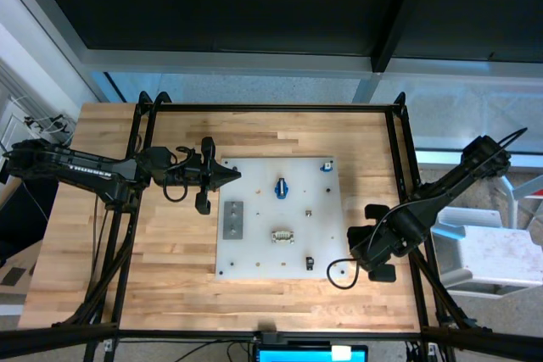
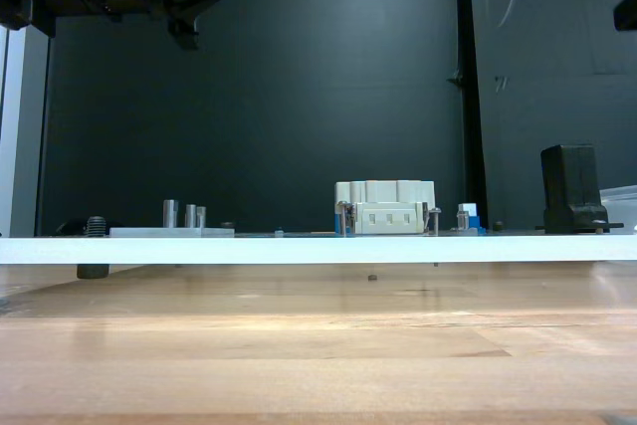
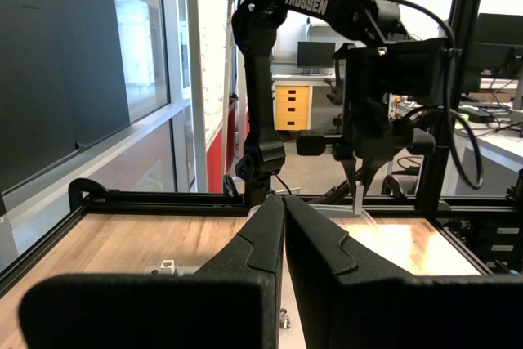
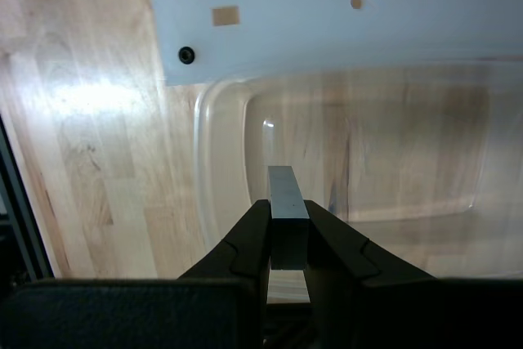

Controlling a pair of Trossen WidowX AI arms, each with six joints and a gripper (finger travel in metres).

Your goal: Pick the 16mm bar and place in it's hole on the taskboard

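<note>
The right end effector, just right of the taskboard, pinches the stiff, probably slippery 16mm bar across its flat sides, while the left end effector hovers clenched above the board's left edge.

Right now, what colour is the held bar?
Bar: grey metal, best in right wrist view. Right gripper holds it over a tray; left gripper shut above taskboard's left edge.

Two grippers are showing, the left gripper and the right gripper. One 16mm bar, one taskboard and one clear tray are appearing alongside them.
</note>
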